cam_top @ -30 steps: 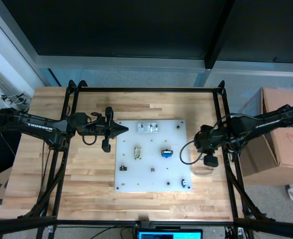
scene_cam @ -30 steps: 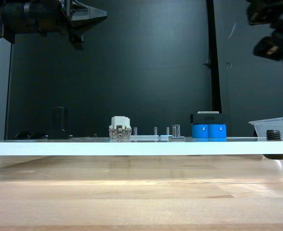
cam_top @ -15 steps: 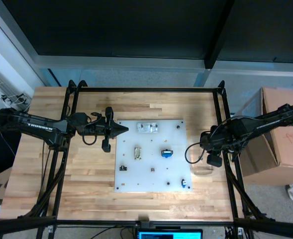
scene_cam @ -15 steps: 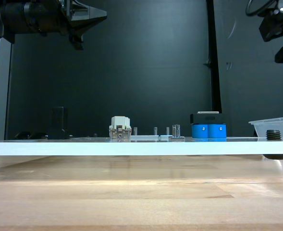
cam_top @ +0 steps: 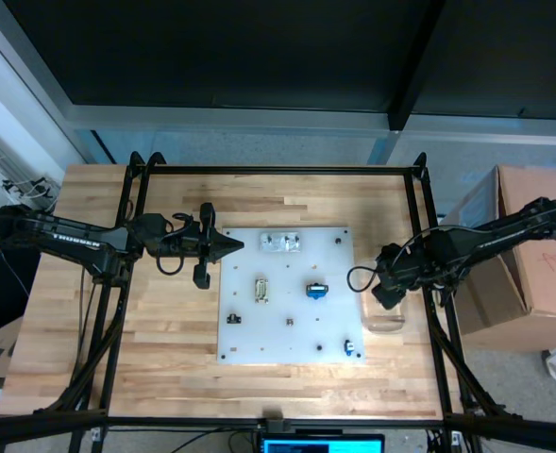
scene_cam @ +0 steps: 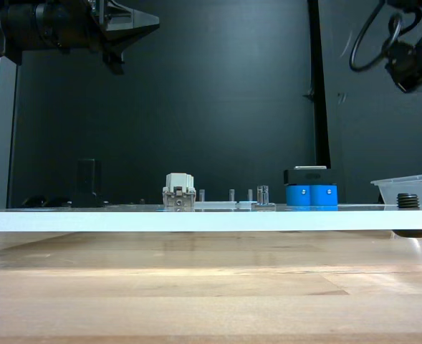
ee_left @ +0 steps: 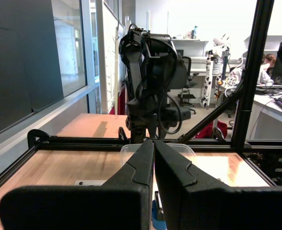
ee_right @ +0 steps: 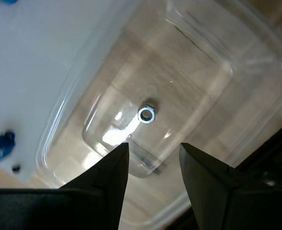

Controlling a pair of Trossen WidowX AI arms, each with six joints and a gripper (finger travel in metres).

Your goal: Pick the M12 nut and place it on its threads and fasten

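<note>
Jaws of the right gripper stand well apart, holding nothing, poised above the clear tray. Just beyond their tips the M12 nut lies free and flat on the tray floor, roughly in line with the gap. Picking looks to be the step in hand. The next move calls for a straight descent around the nut, then a closing. Farther off, the black stud stands bare, ribs showing, on the white board. Well apart across that board, the left gripper hovers, fingers pressed together, empty.
</note>
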